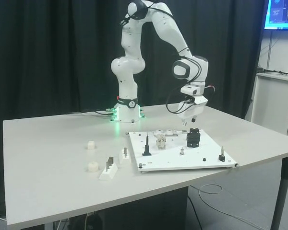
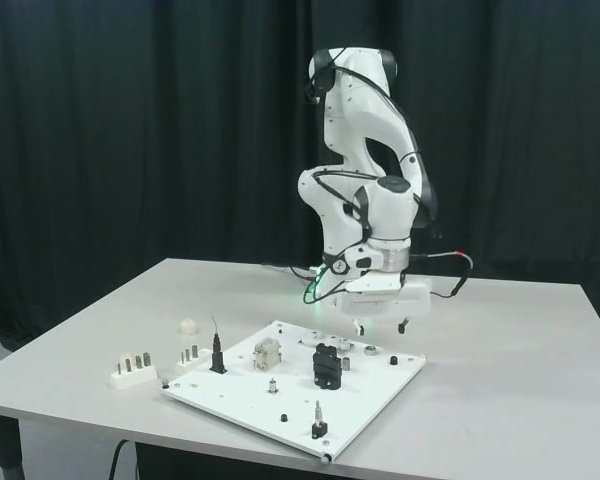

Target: Pick bolt 4.

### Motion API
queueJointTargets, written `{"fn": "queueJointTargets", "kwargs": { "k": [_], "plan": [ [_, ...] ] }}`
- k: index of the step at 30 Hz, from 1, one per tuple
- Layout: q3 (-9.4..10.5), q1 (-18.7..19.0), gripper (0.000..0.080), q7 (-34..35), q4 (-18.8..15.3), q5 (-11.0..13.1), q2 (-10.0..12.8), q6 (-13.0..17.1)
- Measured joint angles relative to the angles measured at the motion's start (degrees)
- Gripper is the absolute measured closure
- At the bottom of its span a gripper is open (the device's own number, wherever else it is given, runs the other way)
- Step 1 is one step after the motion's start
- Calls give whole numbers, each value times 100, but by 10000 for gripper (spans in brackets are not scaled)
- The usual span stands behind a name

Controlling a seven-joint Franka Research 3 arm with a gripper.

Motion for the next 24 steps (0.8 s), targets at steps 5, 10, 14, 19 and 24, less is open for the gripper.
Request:
{"fn": "queueJointTargets", "kwargs": {
  "k": [5, 10, 14, 19, 24],
  "plan": [
    [0, -143, 3, -211, 0, 37, 133, 87],
    [0, -256, 3, -448, 0, 160, 233, 175],
    [0, -307, 3, -682, 0, 377, 285, 207],
    [0, -328, 3, -954, -1, 620, 335, 213],
    [0, -334, 3, -1084, -14, 735, 379, 213]
  ]
}}
